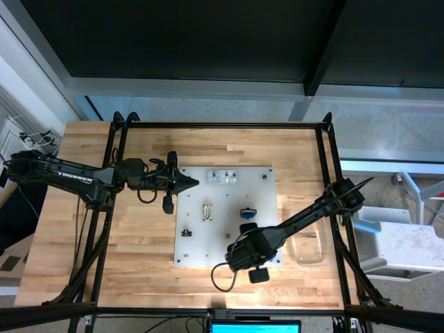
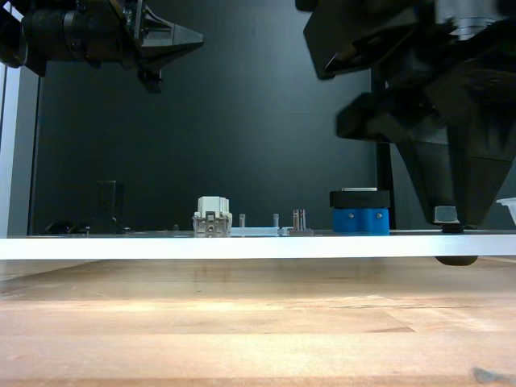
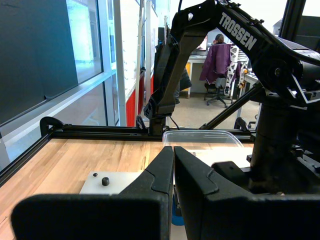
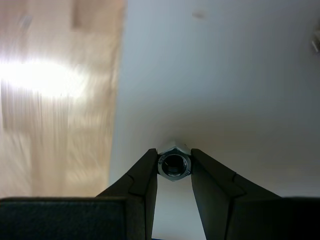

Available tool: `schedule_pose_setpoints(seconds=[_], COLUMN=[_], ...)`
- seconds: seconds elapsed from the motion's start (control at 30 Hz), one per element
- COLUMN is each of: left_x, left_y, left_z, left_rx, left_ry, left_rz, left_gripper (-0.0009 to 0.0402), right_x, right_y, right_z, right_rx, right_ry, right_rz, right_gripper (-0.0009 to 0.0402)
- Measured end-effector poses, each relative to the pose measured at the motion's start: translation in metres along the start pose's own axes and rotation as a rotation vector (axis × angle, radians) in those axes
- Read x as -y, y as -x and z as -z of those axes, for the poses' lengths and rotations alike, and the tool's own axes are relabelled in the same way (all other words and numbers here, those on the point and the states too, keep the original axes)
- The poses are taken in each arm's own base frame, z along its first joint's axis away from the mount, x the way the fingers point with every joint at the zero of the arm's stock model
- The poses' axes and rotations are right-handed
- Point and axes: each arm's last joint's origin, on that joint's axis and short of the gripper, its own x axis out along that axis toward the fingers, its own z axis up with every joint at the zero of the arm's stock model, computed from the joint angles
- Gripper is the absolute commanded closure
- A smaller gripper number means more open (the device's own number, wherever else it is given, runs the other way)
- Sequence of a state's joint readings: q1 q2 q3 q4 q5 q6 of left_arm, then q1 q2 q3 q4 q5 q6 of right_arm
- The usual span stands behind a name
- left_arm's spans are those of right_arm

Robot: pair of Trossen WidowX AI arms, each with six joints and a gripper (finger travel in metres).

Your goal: Unfasten the M12 fastener and place in the container

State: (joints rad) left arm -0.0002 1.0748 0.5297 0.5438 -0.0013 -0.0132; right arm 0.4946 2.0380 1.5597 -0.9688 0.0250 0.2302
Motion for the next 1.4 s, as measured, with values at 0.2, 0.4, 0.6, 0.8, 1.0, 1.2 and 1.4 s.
schedule_pose_setpoints(seconds=[0.2, 0.4, 0.6, 0.8, 1.0, 1.2, 1.4], left_x=[0.000, 0.000, 0.000, 0.000, 0.000, 0.000, 0.000], left_y=[0.000, 0.000, 0.000, 0.000, 0.000, 0.000, 0.000], left_z=[0.000, 0.000, 0.000, 0.000, 0.000, 0.000, 0.000], left_rx=[0.000, 0.000, 0.000, 0.000, 0.001, 0.000, 0.000], left_ry=[0.000, 0.000, 0.000, 0.000, 0.000, 0.000, 0.000], left_rz=[0.000, 0.000, 0.000, 0.000, 0.000, 0.000, 0.000], left_gripper=[0.0393, 0.0393, 0.0393, 0.0393, 0.0393, 0.0393, 0.0393], right_x=[0.000, 0.000, 0.000, 0.000, 0.000, 0.000, 0.000], right_y=[0.000, 0.000, 0.000, 0.000, 0.001, 0.007, 0.013], right_z=[0.000, 0.000, 0.000, 0.000, 0.000, 0.001, 0.003], right_rx=[0.002, 0.002, 0.003, 0.004, 0.006, 0.017, 0.013], right_ry=[0.327, 0.572, 0.761, 0.907, 0.981, 0.981, 0.980], right_rz=[0.000, 0.000, 0.001, 0.001, 0.002, 0.004, 0.002], right_gripper=[0.0392, 0.0391, 0.0391, 0.0391, 0.0391, 0.0391, 0.0391])
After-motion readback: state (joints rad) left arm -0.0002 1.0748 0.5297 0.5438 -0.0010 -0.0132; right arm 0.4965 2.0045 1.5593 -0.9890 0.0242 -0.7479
